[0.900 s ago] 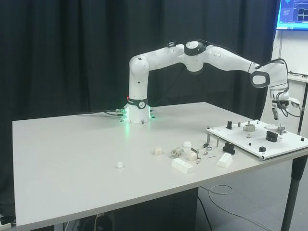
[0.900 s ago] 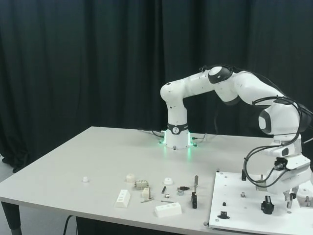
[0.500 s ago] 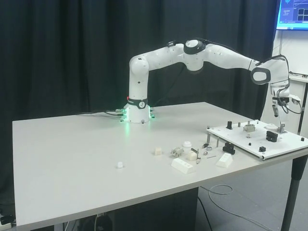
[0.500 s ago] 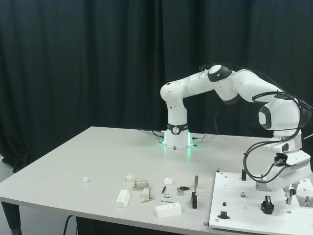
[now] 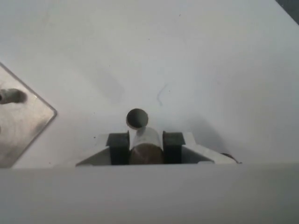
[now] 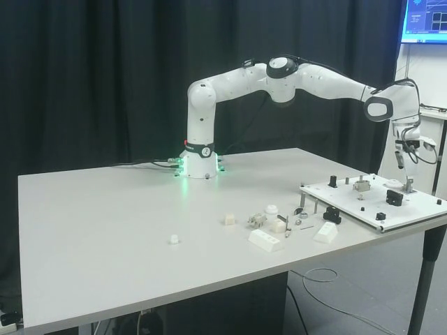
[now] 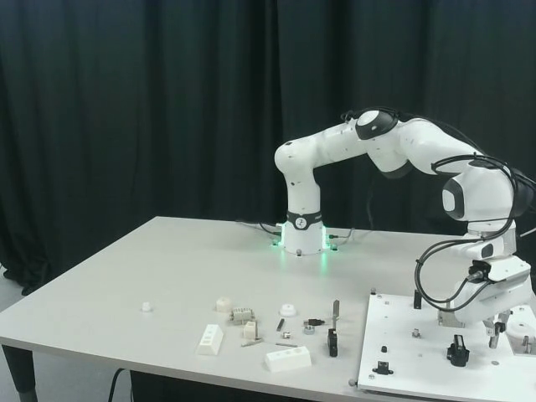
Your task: Place round peg 4.
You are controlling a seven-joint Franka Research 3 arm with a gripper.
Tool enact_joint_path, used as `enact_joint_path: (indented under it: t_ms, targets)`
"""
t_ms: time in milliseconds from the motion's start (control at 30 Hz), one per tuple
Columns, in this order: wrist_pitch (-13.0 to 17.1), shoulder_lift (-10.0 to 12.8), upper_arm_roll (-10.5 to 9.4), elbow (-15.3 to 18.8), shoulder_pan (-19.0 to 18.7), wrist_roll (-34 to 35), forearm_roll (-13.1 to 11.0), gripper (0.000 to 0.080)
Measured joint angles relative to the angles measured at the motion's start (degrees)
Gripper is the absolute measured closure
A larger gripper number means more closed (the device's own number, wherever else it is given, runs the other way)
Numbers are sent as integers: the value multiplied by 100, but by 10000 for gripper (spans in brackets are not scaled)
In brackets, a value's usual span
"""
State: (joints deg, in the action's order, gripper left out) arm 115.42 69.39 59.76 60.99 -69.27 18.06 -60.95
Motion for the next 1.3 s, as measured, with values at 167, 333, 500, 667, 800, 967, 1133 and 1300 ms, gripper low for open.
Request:
enact_joint_path:
  t_ms: [167, 333, 500, 667, 800, 967, 1133, 1300]
  targets:
    - [-2, -1, 5, -3, 0, 0, 0, 657]
    - [-9, -2, 22, -7, 1, 0, 0, 657]
    - [-44, -3, 73, -14, 1, 0, 0, 657]
    - [-106, -3, 172, -16, -1, 0, 0, 657]
    - [-165, -3, 309, -16, 1, 0, 3, 657]
    - [-385, -3, 575, -14, 10, -11, 120, 657]
    - [-718, -3, 851, -9, 50, -89, 368, 657]
    - [-1035, -3, 1069, 5, 143, -194, 623, 657]
